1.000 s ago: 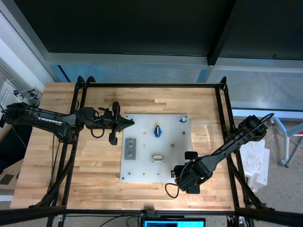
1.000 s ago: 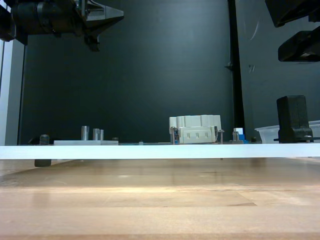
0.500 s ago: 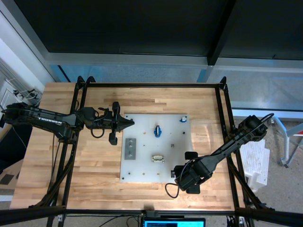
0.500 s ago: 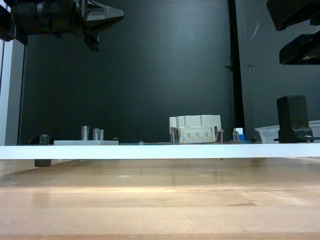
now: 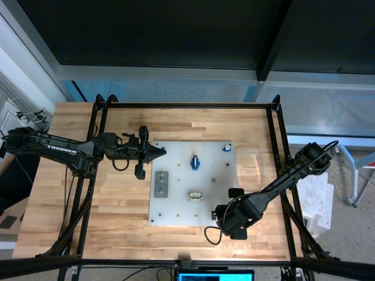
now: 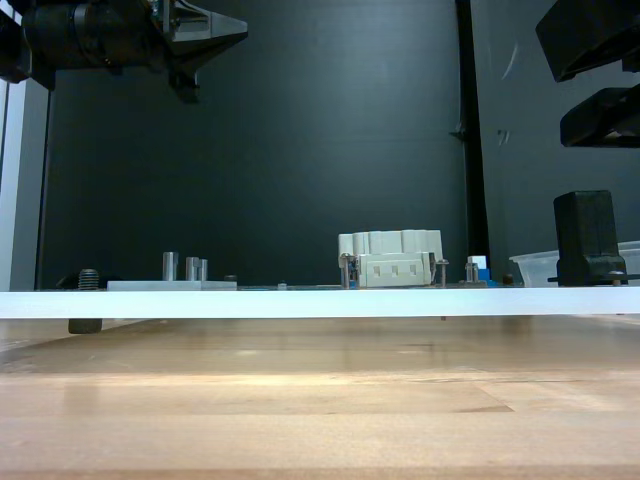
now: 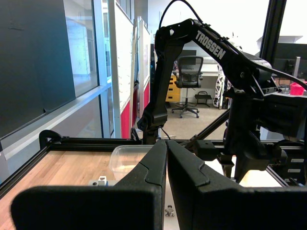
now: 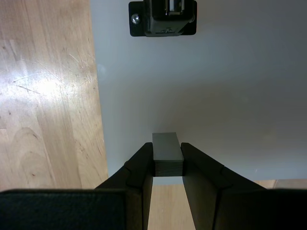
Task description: Pick the 16mm bar and install on taskboard
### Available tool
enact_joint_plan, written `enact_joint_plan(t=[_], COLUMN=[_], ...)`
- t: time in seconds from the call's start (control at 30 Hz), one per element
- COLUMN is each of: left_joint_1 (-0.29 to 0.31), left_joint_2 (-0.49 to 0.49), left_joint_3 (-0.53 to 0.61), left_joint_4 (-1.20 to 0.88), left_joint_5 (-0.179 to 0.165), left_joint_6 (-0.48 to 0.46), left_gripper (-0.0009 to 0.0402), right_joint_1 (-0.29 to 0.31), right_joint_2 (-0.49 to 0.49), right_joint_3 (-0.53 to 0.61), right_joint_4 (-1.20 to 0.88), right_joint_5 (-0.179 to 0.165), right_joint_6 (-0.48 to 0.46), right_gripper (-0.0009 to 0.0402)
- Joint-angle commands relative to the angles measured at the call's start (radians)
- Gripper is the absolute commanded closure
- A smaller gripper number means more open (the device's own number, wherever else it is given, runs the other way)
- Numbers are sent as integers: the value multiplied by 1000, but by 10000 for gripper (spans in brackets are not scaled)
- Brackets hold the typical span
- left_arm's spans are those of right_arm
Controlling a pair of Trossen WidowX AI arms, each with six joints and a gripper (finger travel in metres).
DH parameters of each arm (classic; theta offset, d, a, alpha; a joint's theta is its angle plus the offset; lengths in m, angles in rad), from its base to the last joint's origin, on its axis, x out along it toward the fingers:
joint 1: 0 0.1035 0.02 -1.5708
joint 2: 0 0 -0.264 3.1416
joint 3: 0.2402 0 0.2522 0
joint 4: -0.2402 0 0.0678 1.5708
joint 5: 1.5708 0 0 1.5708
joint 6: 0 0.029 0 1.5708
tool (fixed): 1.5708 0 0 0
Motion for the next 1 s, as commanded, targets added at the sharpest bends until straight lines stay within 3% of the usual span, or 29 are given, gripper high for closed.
enact_joint_plan(t=[0.03, 0.57, 0.73, 1.0], left_joint_1=[0, 0, 0, 0], left_joint_2=[0, 0, 0, 0], left_joint_3=[0, 0, 0, 0], left_joint_4=[0, 0, 0, 0], left_joint_5=[0, 0, 0, 0], left_joint_6=[0, 0, 0, 0], left_gripper=[393, 393, 393, 393], right_joint_1=[1, 0, 0, 1], right_joint_2=[2, 1, -1, -5], right_joint_3=[-12, -34, -32, -25], right_joint_4=[14, 39, 38, 34], right_joint_5=[-1, -2, -2, -2], right_joint_6=[0, -3, -3, -2], right_gripper=[389, 383, 340, 238])
